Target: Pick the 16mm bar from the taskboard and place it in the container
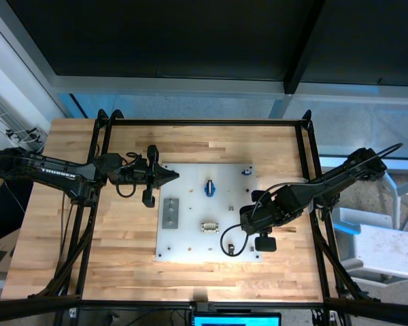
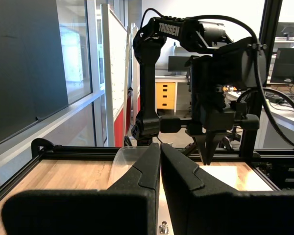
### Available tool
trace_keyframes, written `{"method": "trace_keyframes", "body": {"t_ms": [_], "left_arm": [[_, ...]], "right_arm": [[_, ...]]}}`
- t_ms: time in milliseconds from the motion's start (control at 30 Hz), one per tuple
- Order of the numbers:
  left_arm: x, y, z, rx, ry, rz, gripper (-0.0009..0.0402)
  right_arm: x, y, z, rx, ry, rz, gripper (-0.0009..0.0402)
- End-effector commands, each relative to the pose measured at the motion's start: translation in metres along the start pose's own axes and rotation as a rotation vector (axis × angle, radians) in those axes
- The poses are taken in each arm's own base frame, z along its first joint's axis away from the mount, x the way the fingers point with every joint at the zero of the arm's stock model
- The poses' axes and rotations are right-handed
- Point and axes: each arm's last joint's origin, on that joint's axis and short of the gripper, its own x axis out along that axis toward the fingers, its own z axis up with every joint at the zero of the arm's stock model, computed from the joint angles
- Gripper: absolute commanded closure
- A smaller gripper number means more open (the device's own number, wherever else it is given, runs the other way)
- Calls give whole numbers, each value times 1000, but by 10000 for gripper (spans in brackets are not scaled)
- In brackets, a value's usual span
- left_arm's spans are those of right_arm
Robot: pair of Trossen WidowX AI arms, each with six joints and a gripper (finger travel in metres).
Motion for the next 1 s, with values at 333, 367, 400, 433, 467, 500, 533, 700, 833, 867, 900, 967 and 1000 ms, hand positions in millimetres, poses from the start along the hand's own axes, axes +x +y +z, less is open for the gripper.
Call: {"method": "trace_keyframes", "body": {"t_ms": [333, 367, 400, 433, 467, 500, 533, 700, 833, 867, 900, 967, 1000], "left_arm": [[0, 0, 0, 0, 0, 0, 393], [0, 0, 0, 0, 0, 0, 393], [0, 0, 0, 0, 0, 0, 393], [0, 0, 0, 0, 0, 0, 393], [0, 0, 0, 0, 0, 0, 393], [0, 0, 0, 0, 0, 0, 393], [0, 0, 0, 0, 0, 0, 393], [0, 0, 0, 0, 0, 0, 393], [0, 0, 0, 0, 0, 0, 393], [0, 0, 0, 0, 0, 0, 393], [0, 0, 0, 0, 0, 0, 393], [0, 0, 0, 0, 0, 0, 393], [0, 0, 0, 0, 0, 0, 393]], "right_arm": [[13, 23, -1, -8, 47, -5, 283], [15, 24, -1, -8, 54, -8, 273], [16, 25, -1, -9, 58, -10, 263], [18, 27, -2, -9, 62, -10, 254], [20, 29, -1, -6, 69, -14, 243], [21, 29, -1, -8, 72, -16, 233], [23, 31, -2, -8, 76, -17, 223], [30, 36, 0, -4, 72, -12, 172], [33, 38, 1, 6, 71, -12, 146], [35, 38, 2, 9, 76, -15, 142], [36, 39, 2, 9, 80, -17, 139], [39, 39, 1, 9, 85, -19, 136], [41, 40, 1, 7, 92, -24, 136]]}}
